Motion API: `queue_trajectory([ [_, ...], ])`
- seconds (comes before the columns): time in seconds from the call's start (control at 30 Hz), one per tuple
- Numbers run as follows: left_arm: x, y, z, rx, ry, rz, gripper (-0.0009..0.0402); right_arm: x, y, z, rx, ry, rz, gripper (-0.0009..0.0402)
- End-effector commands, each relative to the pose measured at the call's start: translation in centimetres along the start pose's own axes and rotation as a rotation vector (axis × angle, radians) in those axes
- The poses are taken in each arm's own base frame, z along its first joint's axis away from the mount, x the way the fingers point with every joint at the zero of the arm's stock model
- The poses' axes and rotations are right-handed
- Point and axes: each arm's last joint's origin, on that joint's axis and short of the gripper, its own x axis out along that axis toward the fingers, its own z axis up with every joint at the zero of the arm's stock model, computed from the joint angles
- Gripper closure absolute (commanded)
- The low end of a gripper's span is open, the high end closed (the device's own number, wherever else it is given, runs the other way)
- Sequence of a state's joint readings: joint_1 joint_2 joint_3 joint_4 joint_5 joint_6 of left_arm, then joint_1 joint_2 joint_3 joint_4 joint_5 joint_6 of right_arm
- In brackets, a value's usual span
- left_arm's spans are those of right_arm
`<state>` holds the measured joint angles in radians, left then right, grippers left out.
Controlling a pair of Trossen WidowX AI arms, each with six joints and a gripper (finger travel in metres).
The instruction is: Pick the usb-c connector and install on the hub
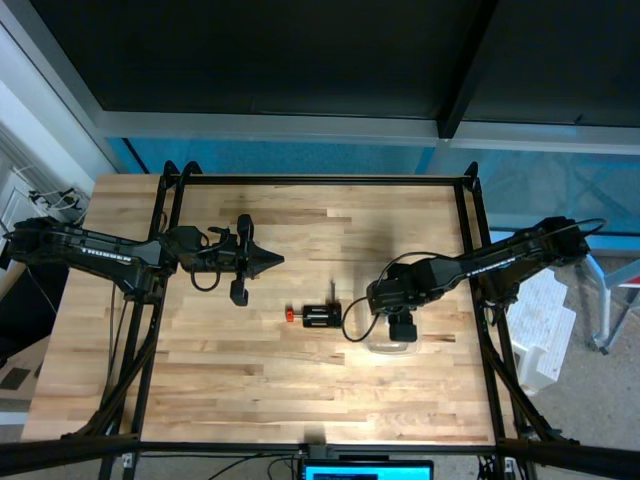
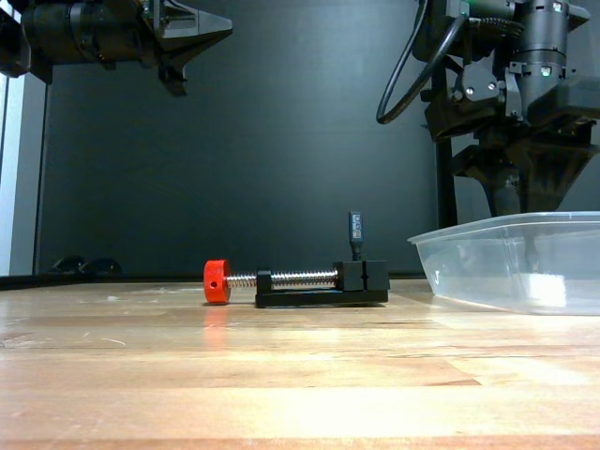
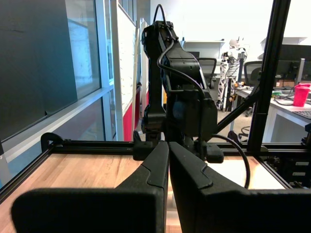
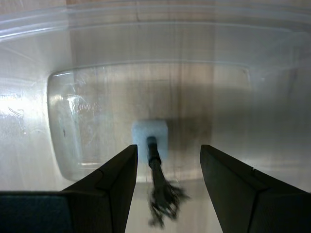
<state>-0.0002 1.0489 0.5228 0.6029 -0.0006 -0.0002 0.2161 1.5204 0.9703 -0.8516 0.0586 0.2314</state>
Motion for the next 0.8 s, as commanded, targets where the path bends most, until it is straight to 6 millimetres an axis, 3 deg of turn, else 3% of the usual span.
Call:
queue_trajectory([
  [0.03,0.0,0.0,0.0,0.0,0.0,0.0,0.0393,0.48,0.28,0.0,-0.006,0.017,-0.001,0.0217],
  [0.8,0.01,0.01,-0.01,0.0,0.0,0.0,0.0393,1.34,0.75,-0.44,-0.002,0.02,0.001,0.0328],
])
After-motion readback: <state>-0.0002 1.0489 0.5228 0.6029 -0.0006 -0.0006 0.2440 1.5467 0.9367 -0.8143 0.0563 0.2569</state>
